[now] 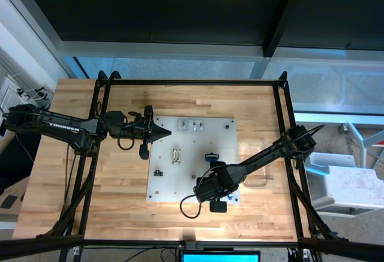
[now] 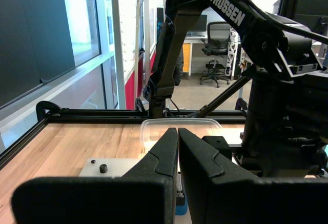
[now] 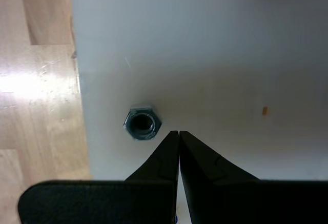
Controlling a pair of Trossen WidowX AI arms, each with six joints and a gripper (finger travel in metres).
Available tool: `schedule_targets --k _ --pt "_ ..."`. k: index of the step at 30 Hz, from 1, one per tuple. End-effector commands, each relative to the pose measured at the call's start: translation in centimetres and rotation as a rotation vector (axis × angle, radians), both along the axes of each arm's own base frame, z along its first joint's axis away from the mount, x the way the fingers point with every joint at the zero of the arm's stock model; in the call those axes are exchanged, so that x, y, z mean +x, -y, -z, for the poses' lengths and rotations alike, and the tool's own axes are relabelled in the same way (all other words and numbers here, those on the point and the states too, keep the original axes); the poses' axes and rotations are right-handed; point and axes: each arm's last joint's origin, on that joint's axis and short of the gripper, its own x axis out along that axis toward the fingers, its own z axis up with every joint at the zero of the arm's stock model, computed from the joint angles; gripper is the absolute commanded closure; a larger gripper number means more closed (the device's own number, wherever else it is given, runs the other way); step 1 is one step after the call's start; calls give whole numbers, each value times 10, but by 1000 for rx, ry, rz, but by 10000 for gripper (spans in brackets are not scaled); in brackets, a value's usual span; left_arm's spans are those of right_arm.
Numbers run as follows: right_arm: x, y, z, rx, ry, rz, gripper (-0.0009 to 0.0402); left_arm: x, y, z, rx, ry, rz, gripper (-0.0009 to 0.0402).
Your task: Pick the M12 fastener and fasten on the M12 threads
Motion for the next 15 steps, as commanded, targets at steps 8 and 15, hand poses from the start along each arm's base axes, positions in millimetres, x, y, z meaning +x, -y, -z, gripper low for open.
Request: schedule_targets --k 8,15 --pt "-4 -6 -1 185 -79 -97 393 0 0 0 0 0 0 393" --pt "-6 -5 -3 189 -91 -130 393 0 0 0 0 0 0 393"
